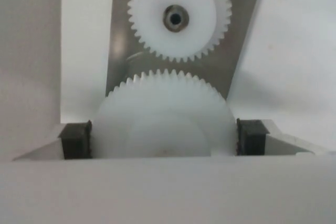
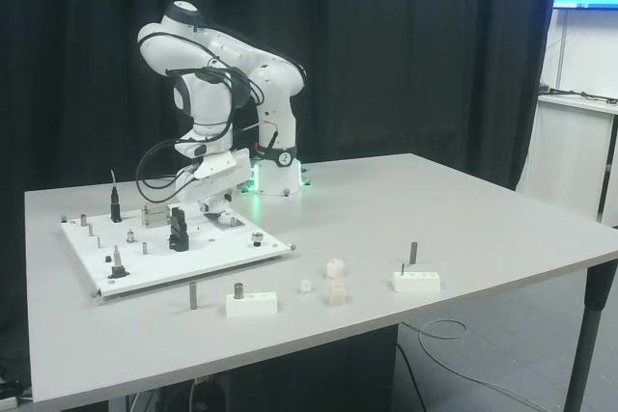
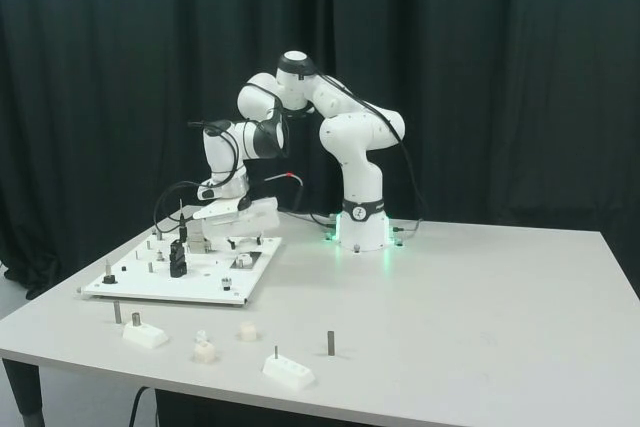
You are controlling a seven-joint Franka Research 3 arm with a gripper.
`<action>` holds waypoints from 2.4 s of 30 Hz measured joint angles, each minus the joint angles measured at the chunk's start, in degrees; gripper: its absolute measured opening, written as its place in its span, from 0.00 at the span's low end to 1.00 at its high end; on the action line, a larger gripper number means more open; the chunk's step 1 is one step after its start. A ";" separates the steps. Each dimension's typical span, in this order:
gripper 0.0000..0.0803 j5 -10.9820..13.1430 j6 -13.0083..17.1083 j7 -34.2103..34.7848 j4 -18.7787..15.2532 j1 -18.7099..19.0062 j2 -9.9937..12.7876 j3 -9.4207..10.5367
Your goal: Insert large gear.
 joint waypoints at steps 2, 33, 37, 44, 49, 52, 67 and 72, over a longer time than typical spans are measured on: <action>0.74 -0.02 0.10 -0.13 -0.03 -0.16 -0.11 -0.01; 0.74 0.20 1.75 -0.19 -0.81 -1.58 -0.69 -0.74; 0.74 0.16 1.80 -0.19 -0.81 -1.58 -0.69 -0.81; 0.74 0.12 1.96 -0.87 -0.77 -1.61 -0.69 -0.93; 0.74 0.13 2.00 -1.13 -0.77 -1.64 -0.70 -0.93; 0.74 0.15 2.00 -1.13 -0.78 -1.64 -0.70 -0.93; 0.97 0.47 0.98 2.29 -0.73 -1.91 -0.71 1.25; 0.99 0.47 -0.12 5.01 -0.62 -2.18 -0.70 2.82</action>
